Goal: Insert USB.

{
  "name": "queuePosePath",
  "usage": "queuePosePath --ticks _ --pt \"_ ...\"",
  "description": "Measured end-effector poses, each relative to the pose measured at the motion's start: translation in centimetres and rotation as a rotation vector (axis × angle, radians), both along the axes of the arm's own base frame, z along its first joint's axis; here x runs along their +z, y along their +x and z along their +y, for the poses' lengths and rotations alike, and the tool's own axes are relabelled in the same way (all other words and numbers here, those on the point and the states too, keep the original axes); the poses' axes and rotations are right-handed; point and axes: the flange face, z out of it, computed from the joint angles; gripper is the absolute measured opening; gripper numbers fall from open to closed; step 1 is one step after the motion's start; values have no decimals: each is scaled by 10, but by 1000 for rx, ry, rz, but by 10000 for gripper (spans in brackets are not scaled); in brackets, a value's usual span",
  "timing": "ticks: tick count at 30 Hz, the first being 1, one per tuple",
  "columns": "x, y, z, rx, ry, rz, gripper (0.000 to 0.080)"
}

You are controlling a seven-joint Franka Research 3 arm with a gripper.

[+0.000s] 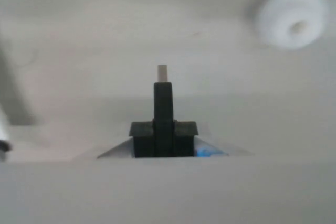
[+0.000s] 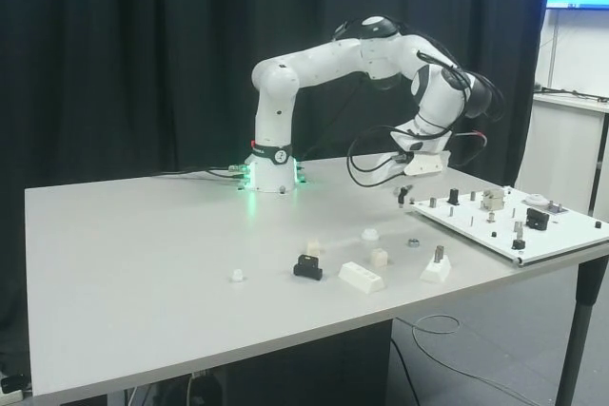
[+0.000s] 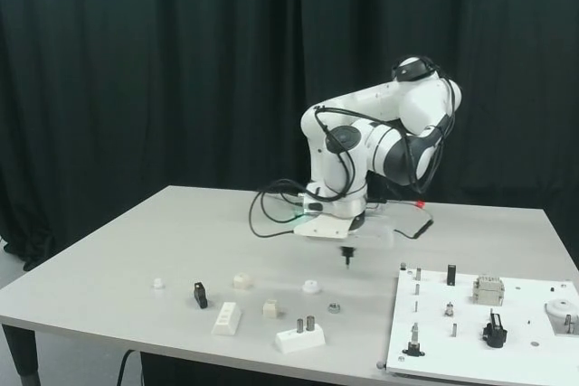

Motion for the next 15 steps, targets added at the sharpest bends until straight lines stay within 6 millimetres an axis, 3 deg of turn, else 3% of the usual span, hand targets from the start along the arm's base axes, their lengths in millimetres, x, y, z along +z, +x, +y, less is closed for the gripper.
queuePosePath --ticks 15 --pt "1 -31 56 -260 32 26 72"
